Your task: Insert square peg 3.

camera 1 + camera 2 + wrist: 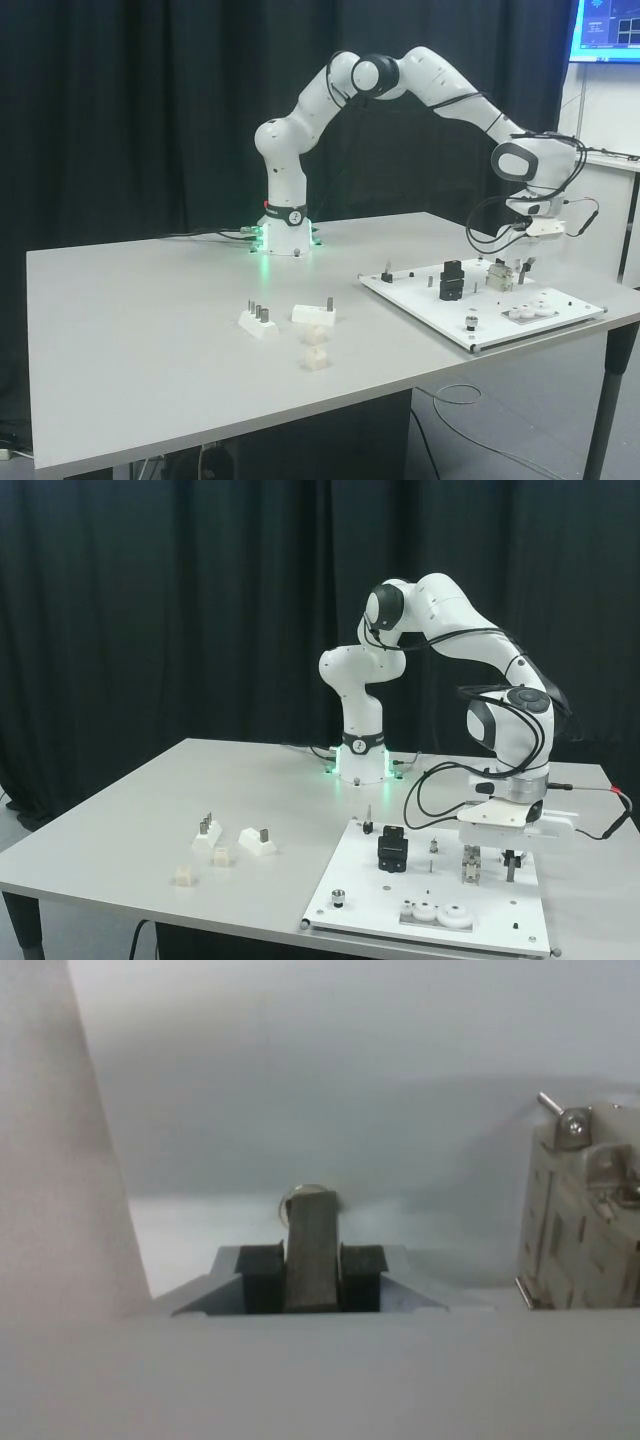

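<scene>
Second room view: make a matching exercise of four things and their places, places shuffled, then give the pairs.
Things:
1. square peg
2. white gears
3. peg holder
4. green light

Places:
A. at the arm's base
B. between the fingers of the tool
C. at the near edge of the board
D. on the bare table, off the board

Pairs: 1-B, 2-C, 3-D, 4-A
</scene>
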You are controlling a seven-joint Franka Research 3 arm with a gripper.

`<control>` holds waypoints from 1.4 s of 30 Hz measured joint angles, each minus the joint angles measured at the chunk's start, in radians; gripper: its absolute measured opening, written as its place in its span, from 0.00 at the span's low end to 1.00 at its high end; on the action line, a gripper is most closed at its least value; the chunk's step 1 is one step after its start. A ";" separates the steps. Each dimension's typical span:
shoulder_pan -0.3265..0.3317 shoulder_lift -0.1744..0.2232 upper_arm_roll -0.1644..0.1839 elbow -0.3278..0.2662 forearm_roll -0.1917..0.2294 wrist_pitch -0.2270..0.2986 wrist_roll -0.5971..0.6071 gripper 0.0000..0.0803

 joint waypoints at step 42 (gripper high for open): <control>0.000 0.001 -0.004 -0.001 0.019 0.000 0.026 0.14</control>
